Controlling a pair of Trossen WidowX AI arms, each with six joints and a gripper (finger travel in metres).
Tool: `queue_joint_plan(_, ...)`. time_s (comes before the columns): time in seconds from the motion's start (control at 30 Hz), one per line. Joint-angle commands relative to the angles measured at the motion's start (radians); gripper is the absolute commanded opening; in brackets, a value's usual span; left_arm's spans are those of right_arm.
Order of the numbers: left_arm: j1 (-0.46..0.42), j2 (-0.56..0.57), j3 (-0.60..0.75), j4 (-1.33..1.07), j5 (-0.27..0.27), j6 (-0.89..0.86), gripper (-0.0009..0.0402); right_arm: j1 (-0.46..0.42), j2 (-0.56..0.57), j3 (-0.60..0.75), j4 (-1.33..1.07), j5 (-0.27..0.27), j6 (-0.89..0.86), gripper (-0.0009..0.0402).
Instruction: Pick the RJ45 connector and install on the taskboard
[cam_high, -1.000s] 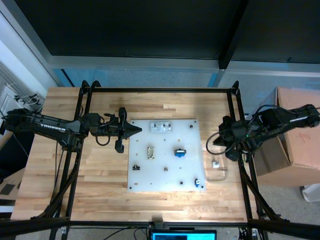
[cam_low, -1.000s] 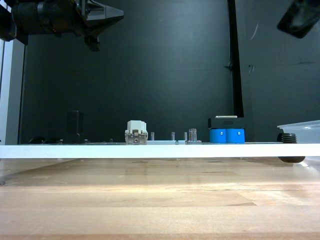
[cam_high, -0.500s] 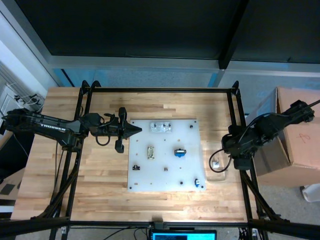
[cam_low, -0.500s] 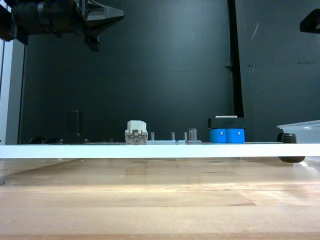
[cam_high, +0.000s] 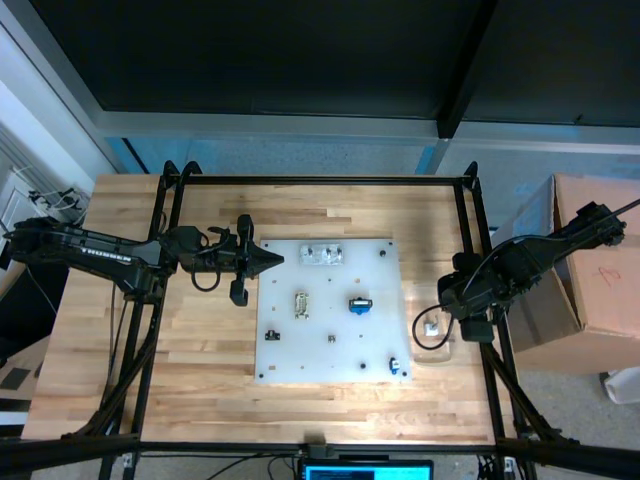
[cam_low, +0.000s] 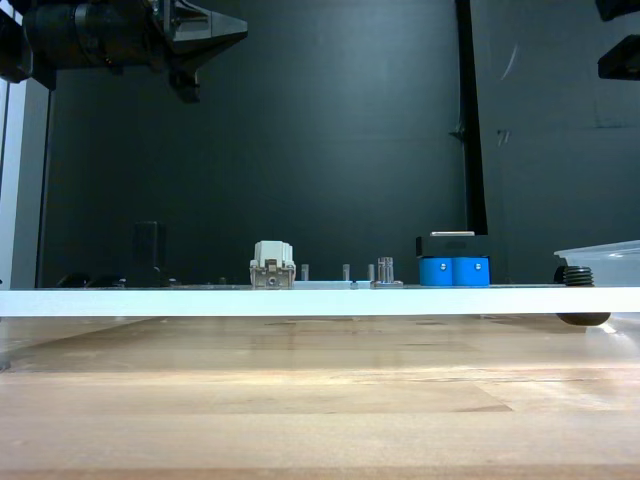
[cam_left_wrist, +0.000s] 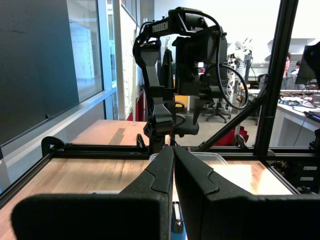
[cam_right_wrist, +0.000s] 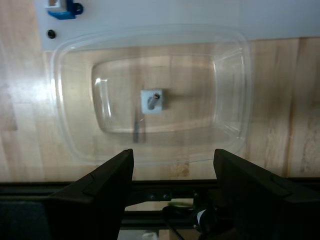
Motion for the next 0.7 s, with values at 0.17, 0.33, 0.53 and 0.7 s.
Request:
queue_joint_plan(0.17, 0.0, 0.0, 0.0, 0.0, 0.0, 0.0, 0.0001, 0.031, 0.045, -0.057, 0.055, -0.034, 0.013, 0.0224)
queue_joint_plan(0.33, 0.0, 0.0, 0.0, 0.0, 0.0, 0.0, 0.0001, 0.072, 0.107, -0.085, 0.118, -0.034, 0.011, 0.0224)
queue_joint_plan(0.53, 0.0, 0.0, 0.0, 0.0, 0.0, 0.0, 0.0001, 0.111, 0.151, -0.145, 0.222, -0.037, 0.021, 0.0224)
queue_joint_plan(0.7, 0.0, 0.0, 0.0, 0.0, 0.0, 0.0, 0.0001, 0.12, 0.174, -0.186, 0.302, -0.053, 0.044, 0.0224)
